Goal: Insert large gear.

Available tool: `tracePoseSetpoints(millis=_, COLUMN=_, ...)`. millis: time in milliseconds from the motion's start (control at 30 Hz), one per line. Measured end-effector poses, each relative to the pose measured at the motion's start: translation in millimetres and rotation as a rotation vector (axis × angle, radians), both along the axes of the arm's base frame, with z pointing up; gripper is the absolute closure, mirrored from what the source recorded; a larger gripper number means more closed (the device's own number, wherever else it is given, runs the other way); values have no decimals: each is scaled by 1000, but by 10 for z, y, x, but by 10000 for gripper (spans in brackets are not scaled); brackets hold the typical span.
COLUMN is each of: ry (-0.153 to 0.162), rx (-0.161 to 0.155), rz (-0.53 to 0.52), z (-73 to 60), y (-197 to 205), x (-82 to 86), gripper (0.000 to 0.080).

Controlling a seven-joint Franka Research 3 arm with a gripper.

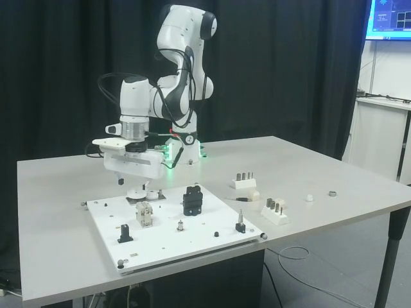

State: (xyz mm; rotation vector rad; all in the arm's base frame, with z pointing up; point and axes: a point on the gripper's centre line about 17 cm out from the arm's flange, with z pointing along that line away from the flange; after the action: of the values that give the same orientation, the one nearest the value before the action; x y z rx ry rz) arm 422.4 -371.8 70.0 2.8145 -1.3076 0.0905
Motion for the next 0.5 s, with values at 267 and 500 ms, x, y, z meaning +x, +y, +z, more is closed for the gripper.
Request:
tracePoseSetpoints(millis=267, ry=32, rx=10, rz=15, z=125, y=-65, x=-167, gripper=5)
tracePoseSetpoints(millis=500, ry=55, rx=17, rz=22, z=197, y=-103, x=-295, gripper=3)
